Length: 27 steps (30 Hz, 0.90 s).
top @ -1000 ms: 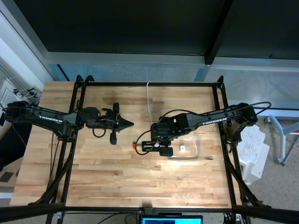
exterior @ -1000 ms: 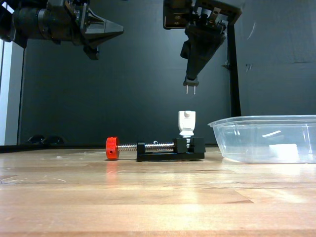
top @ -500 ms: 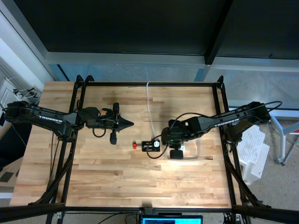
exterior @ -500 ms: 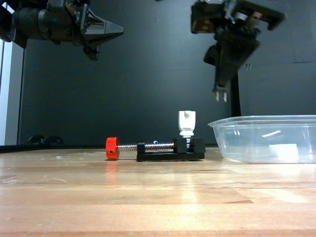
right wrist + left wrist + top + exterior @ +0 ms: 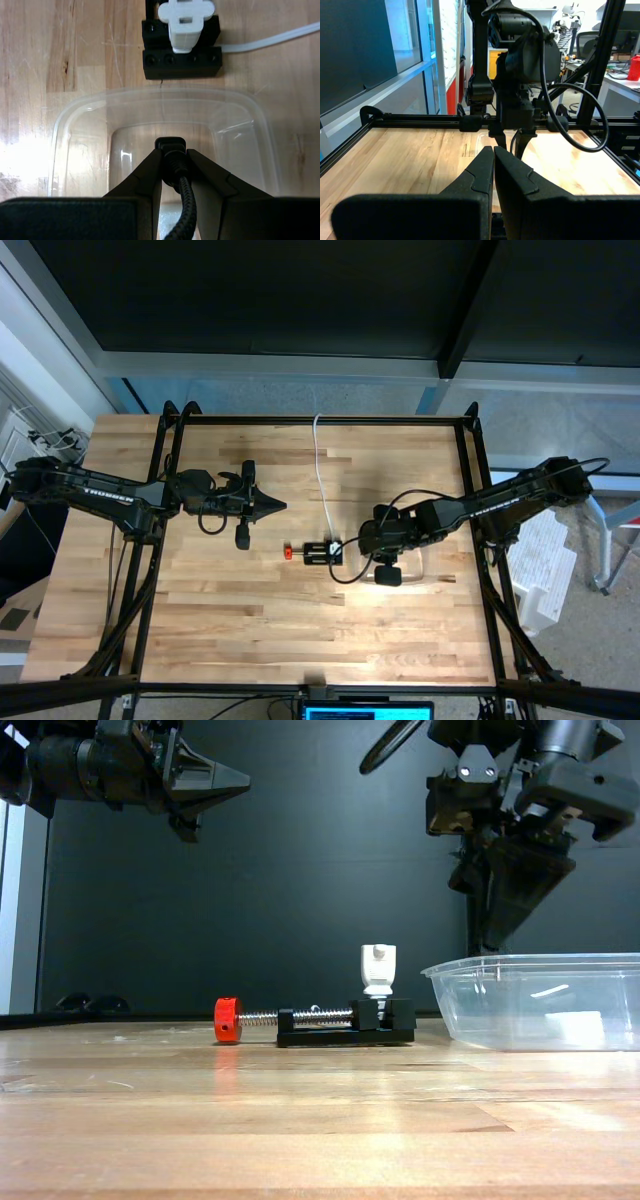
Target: Remove the power plug from the receptacle and place in the container
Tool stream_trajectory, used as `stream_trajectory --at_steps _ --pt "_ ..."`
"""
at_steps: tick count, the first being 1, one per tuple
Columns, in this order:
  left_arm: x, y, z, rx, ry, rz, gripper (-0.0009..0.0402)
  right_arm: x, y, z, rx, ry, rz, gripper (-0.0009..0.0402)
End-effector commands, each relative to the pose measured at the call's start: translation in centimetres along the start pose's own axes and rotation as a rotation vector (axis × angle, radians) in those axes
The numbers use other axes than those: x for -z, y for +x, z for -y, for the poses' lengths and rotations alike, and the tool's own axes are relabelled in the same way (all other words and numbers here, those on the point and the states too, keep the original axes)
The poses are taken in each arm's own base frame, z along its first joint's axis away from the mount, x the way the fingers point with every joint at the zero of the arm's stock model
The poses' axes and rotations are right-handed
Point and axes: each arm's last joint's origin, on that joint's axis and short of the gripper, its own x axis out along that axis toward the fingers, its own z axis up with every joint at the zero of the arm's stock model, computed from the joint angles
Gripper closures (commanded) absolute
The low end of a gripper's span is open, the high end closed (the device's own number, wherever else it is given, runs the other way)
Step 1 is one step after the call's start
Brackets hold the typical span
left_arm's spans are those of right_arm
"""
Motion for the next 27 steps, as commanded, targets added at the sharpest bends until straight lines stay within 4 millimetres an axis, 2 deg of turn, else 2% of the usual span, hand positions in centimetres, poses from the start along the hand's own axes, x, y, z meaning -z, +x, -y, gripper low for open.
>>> stream_trajectory --at_steps 1,6,18,27 --pt "0.00 0.01 0.00 0.000 0.000 0.000 0.0393 0.44 0.52 -0.01 -0.001 -0.002 0.003 0.0393" --pt "0.00 0.01 -0.01 0.000 0.000 0.000 0.0393 0.72 1.12 -0.11 -0.013 -0.003 0.039 0.0386" --pt "-0.01 0.01 0.00 0.000 0.000 0.000 0.0393 1.16 1.40 -0.05 0.014 -0.007 0.031 0.0304" --pt "-0.01 0.01 0.00 0.000 0.000 0.000 0.0393 1.42 1.42 -0.05 0.017 -0.011 0.013 0.0270"
